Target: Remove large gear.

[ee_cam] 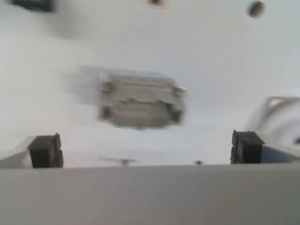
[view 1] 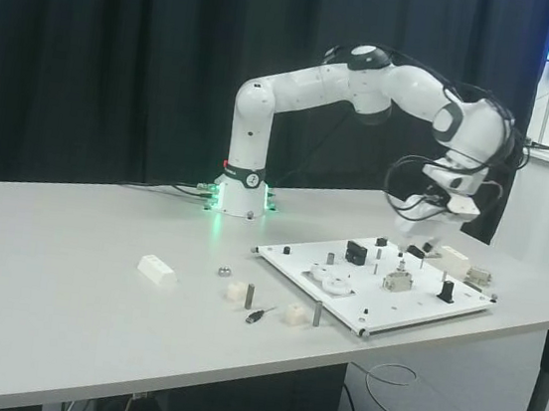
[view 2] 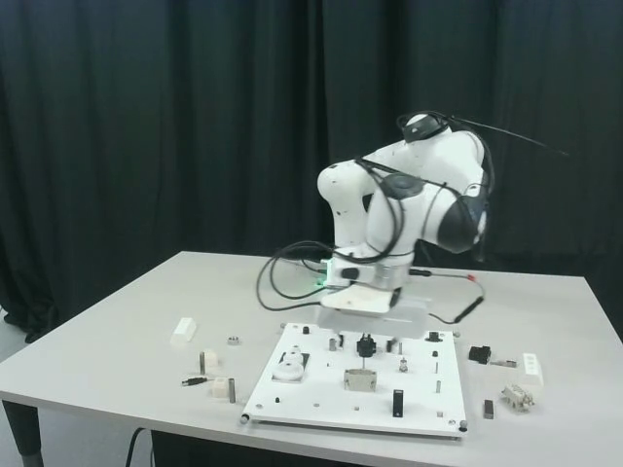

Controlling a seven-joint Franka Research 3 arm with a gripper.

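Black curtains hang behind our grey bench [view 1: 66, 270], where a white board [view 2: 321, 404] carries small parts. Our tool [ee_cam: 145, 150] hovers above the board's far side with its black fingertips [ee_cam: 45, 151] spread wide and nothing between them. We see the large gear [view 2: 287, 370] seated on the board, well apart from the tool.

- White arm [view 1: 340, 83] with black cabling, green glow at base [view 1: 238, 199].
- White board [view 1: 375, 288], plain, dotted with black pegs.
- White large gear [view 2: 287, 368] on board.
- Grey tabletop [view 1: 70, 241], unpatterned.
- Black curtain [view 2: 175, 117] behind.
- Black pads on gripper [ee_cam: 145, 150] fingertips [ee_cam: 45, 151].
- White blocks [view 1: 157, 269] on tabletop.
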